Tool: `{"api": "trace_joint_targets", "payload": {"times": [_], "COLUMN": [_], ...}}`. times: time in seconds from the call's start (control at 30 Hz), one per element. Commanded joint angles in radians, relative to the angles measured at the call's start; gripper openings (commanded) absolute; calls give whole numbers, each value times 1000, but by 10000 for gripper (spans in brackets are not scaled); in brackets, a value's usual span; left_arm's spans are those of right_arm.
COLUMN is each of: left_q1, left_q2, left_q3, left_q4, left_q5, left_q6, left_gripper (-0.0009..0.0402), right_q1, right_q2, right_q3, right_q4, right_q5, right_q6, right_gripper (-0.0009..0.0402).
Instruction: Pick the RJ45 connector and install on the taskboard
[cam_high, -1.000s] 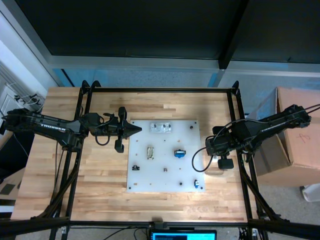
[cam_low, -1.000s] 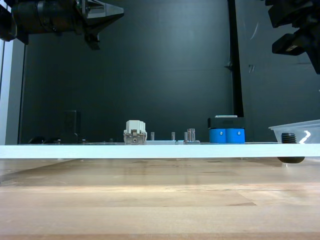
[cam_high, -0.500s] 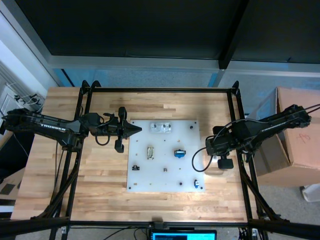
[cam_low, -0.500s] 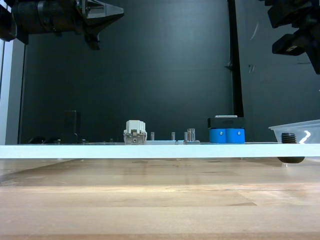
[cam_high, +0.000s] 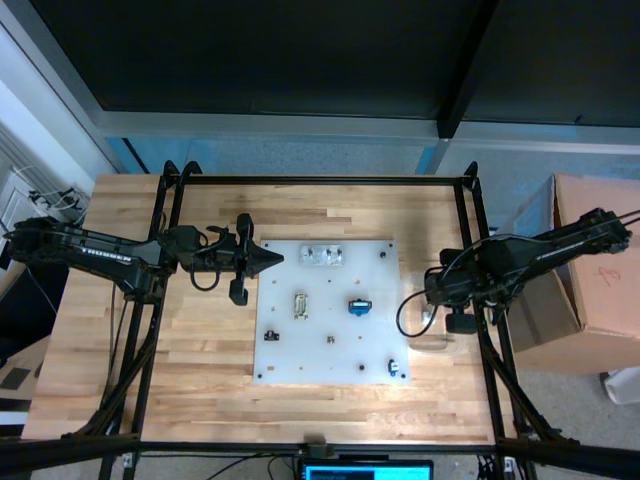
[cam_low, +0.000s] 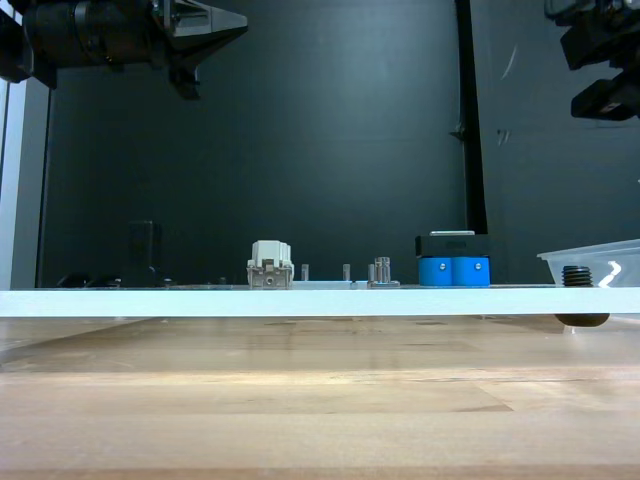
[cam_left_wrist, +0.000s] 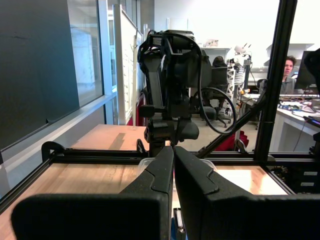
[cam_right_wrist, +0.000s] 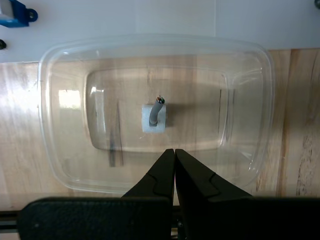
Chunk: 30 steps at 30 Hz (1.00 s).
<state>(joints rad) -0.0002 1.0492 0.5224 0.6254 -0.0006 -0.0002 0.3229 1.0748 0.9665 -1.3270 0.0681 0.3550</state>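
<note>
Both pincers are closed, empty: right pincer (cam_right_wrist: 174, 151) hangs above clear plastic tray (cam_right_wrist: 150, 42), small grey RJ45 connector (cam_right_wrist: 154, 119) lying free there just ahead; left pincer (cam_high: 274, 258) hovers at left edge of white taskboard (cam_high: 325, 345).

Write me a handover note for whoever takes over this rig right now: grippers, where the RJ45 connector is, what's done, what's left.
Left gripper: shut, empty, held high over the left edge of the task board.
Right gripper: shut, empty, pointing down over the clear tray by the board's right edge.
RJ45 connector: lying free in the tray, cable stub up, below the right gripper.
Done: nothing picked up yet.
Left: open, grasp the connector, carry it to the board, seat it.
</note>
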Motion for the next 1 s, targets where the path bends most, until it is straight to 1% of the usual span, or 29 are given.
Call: {"api": "trace_joint_targets", "payload": {"times": [0.03, 0.17, 0.27, 0.4, 0.47, 0.57, 0.73, 0.87, 1.0], "left_q1": [0, 0, 0, 0, 0, 0, 0, 0, 0], "left_q2": [0, 0, 0, 0, 0, 0, 0, 0, 0], "left_q3": [0, 0, 0, 0, 0, 0, 0, 0, 0], "left_q4": [0, 0, 0, 0, 0, 0, 0, 0, 0], "left_q5": [0, 0, 0, 0, 0, 0, 0, 0, 0], "left_q6": [0, 0, 0, 0, 0, 0, 0, 0, 0], "left_gripper": [1, 1, 1, 1, 1, 1, 1, 1, 1], "right_q1": [1, 4, 5, 7, 9, 11, 15, 18, 18], "right_q2": [19, 45, 76, 130, 156, 170, 171, 171, 172], "right_q3": [-1, -1, -2, -4, -11, -50, -139, -185, -214], "right_q4": [1, 3, 4, 19, 37, 112, 180, 248, 294], "right_q5": [-8, 2, -1, -10, -9, -16, -21, -40, -39], "right_q6": [8, 34, 42, 58, 56, 52, 61, 61, 60], "right_gripper": [26, 97, 150, 196, 206, 208, 208, 208, 208]}}
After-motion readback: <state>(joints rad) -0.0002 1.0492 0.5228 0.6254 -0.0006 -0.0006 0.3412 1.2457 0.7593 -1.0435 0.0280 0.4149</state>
